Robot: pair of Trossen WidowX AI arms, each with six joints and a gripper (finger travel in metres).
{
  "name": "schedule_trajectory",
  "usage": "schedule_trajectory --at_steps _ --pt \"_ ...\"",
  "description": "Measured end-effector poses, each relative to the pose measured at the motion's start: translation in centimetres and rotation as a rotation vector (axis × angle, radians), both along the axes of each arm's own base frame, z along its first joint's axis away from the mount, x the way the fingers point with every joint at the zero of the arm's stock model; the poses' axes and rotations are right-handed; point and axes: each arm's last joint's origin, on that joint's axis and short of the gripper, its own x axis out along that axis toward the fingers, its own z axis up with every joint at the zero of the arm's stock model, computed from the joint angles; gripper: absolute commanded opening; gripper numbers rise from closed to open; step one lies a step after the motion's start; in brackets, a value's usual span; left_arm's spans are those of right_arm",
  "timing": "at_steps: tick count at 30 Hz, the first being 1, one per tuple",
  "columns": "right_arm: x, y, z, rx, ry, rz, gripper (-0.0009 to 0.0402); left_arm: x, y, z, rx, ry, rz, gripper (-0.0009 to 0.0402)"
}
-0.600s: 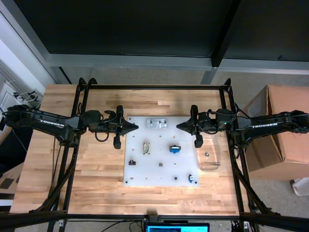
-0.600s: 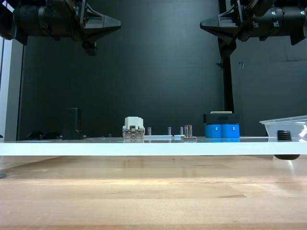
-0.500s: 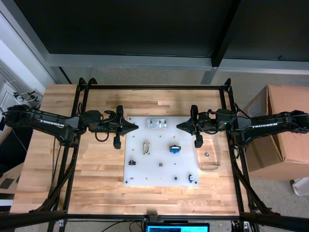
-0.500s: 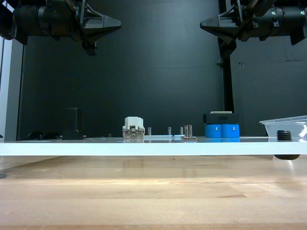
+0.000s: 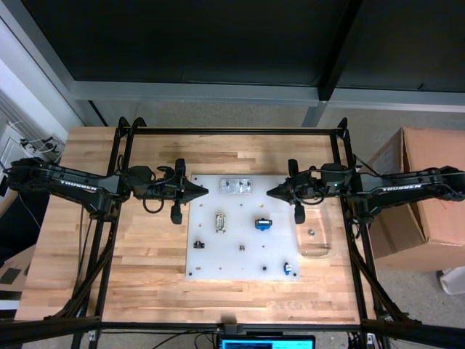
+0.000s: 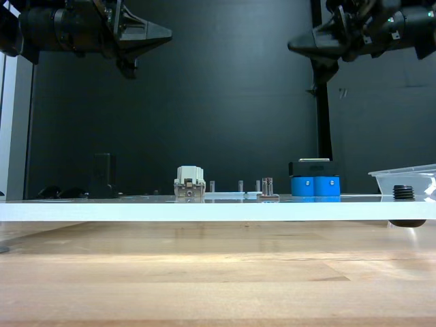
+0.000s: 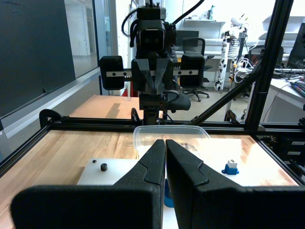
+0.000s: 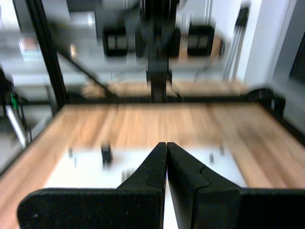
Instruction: Pick the M12 nut and place it on its threads and fasten
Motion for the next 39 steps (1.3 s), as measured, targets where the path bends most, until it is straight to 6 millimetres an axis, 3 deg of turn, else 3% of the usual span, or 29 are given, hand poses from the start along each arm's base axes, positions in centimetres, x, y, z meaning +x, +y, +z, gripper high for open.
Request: schedule_trajectory --at_steps 10,20,29,39 --pt "-1.5 1.6 2.0 -0.198 0.531 0.196 0.0 0.0 0.0 0.0 0.0 0.0 0.0 0.0" --pt "-3.0 3.4 1.7 -0.418 0.931 0.486 0.0 0.0 0.0 0.0 0.0 0.0 0.0 0.0" --pt "-3.0 5.6 -0.2 -0.578 1.139 0.68 0.0011 0.0 0.0 0.0 0.0 0.0 0.0 0.0" --pt "-3.3 6.8 -1.2 -0.686 1.153 0.791 0.0088 0.0 0.0 0.0 0.0 0.001 0.0 0.0"
